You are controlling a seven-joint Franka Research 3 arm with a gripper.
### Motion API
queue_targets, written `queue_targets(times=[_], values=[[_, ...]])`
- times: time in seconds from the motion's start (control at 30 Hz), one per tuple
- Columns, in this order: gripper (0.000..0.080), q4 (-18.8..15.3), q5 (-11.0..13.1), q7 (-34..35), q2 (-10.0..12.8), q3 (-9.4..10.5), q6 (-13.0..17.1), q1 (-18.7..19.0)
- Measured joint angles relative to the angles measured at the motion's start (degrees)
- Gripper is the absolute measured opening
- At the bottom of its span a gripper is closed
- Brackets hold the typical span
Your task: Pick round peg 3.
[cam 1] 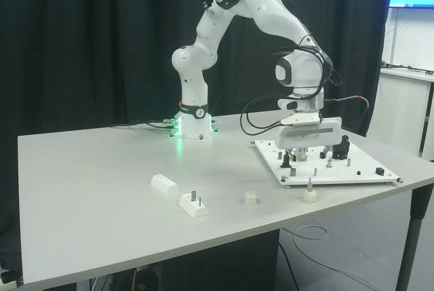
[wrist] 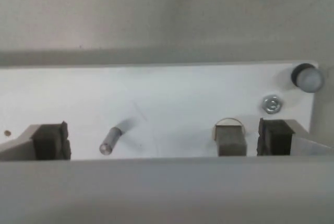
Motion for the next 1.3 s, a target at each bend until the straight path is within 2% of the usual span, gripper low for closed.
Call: queue_targets(times=[0.23, 0.67, 1.3], values=[[0.0800, 0.34, 1.09, -2.03, -0.41, -0.03, -1.42, -1.11], [0.0800, 1.60, 1.31, -2.35, -0.42, -0.10, -4.06, -2.50], [0.0800, 4.56, 1.39, -2.35, -0.45, -1.22, -8.40, -3.92]])
